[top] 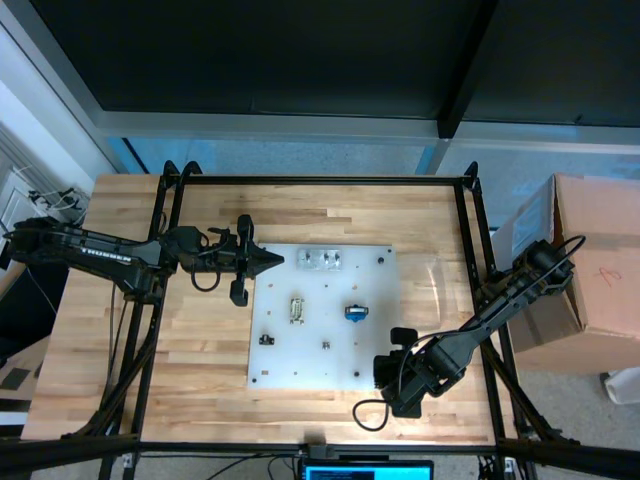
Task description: Remove the RJ45 connector from the taskboard and place in the container
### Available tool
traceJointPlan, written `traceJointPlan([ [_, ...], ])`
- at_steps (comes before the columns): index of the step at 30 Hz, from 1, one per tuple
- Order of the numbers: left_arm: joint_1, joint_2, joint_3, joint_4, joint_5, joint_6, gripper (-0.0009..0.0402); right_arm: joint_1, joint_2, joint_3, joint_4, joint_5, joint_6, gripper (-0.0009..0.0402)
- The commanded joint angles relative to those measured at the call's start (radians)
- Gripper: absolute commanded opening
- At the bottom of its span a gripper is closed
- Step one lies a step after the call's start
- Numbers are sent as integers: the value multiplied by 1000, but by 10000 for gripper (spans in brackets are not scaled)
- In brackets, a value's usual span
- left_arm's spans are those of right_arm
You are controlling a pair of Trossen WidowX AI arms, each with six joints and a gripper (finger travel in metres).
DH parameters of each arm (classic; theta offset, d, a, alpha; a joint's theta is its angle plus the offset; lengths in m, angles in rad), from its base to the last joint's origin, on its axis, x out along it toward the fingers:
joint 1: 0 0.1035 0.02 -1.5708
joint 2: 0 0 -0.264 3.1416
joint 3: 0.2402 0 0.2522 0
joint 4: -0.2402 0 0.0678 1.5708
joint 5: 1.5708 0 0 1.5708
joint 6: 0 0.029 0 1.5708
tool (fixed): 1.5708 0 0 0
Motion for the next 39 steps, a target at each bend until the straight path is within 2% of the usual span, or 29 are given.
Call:
traceJointPlan([
  [1, 0, 0, 0, 0, 0, 0, 0, 0, 0, -2, 4, -2, 1, 52],
  [7, 0, 0, 0, 0, 0, 0, 0, 0, -3, -2, 4, -2, 1, -3],
  [23, 0, 0, 0, 0, 0, 0, 0, -1, -55, 2, -22, 0, 0, 0],
  [39, 0, 0, 0, 0, 0, 0, 0, -6, -161, 87, -156, 6, 1, 0],
])
